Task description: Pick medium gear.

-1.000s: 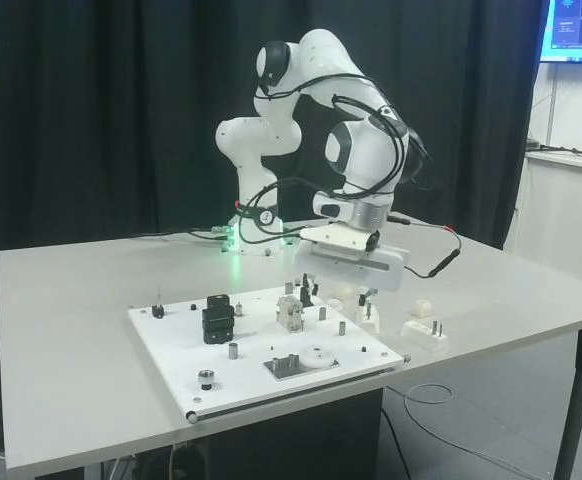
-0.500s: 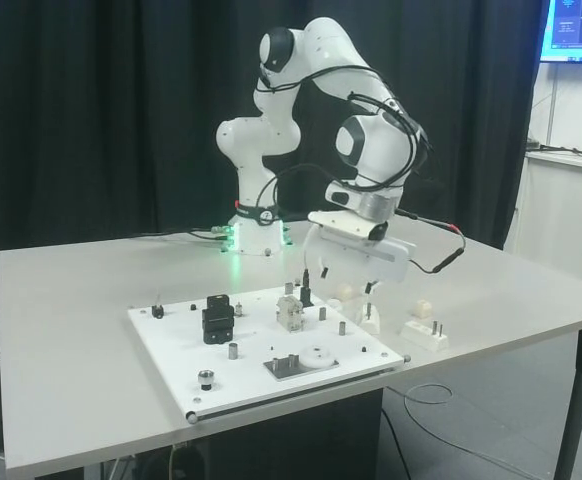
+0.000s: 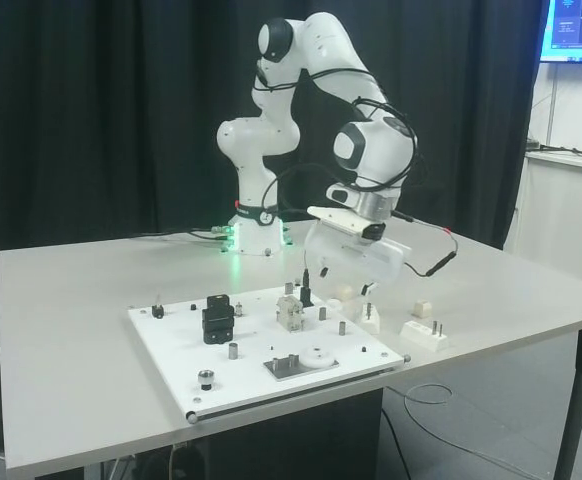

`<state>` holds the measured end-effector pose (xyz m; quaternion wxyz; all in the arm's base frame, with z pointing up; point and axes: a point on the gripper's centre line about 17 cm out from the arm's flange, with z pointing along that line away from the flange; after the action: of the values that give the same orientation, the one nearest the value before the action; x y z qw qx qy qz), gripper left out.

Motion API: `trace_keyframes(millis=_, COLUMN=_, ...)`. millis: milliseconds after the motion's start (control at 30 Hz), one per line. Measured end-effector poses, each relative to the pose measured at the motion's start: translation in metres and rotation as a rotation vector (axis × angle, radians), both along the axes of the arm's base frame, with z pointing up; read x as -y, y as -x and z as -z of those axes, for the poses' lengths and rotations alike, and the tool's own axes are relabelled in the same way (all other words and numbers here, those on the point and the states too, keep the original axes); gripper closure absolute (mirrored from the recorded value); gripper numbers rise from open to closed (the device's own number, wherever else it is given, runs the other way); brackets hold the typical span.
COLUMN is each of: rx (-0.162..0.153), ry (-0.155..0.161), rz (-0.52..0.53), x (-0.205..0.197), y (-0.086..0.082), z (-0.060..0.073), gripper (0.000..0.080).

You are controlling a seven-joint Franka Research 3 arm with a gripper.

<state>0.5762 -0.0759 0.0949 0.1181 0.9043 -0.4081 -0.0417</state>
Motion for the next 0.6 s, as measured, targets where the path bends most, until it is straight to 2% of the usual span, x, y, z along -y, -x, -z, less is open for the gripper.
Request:
trace_keyframes(millis=333, rx=0.092, ry=-0.01, rz=0.047, x=-0.008, y=0.007, z=0.014, gripper=0.0003)
trace_keyframes(millis=600, rx=0.16, ry=-0.016, rz=0.126, x=-0.014, y=0.009, z=0.019, gripper=0.0003)
